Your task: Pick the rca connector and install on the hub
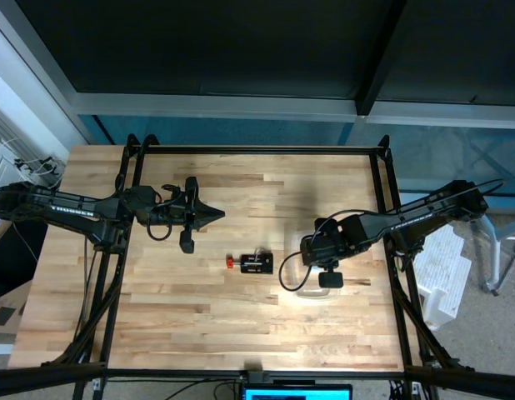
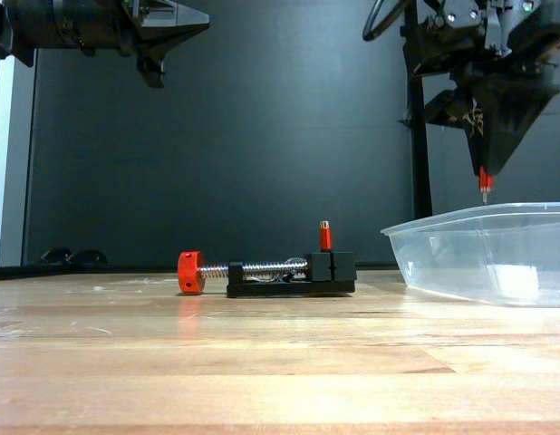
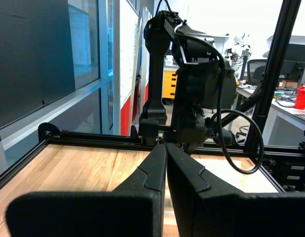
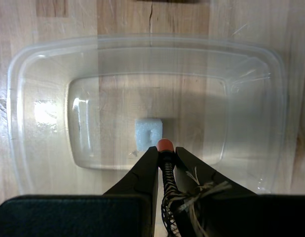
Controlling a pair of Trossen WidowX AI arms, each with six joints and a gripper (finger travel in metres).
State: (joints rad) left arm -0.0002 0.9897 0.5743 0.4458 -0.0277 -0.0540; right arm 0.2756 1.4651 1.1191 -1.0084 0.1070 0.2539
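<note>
Above the clear plastic tray (image 2: pixel 461 254), your right gripper (image 2: pixel 484 168) clamps the small red-and-silver rca connector (image 2: pixel 484 187) pin-down, probably for carrying to the black rectangular hub (image 2: pixel 289 272) standing nearby on the wooden table (image 1: pixel 199 308), while your left gripper (image 1: pixel 216 214) hovers parked aside, fingers together.

Left arm reaches level and high, left gripper (image 1: pixel 219 214) pointing inward, fingers (image 3: pixel 151 173) pressed together. Right arm bends down, right gripper (image 2: pixel 487 161) vertical, clamped on the connector (image 2: pixel 485 185).
</note>
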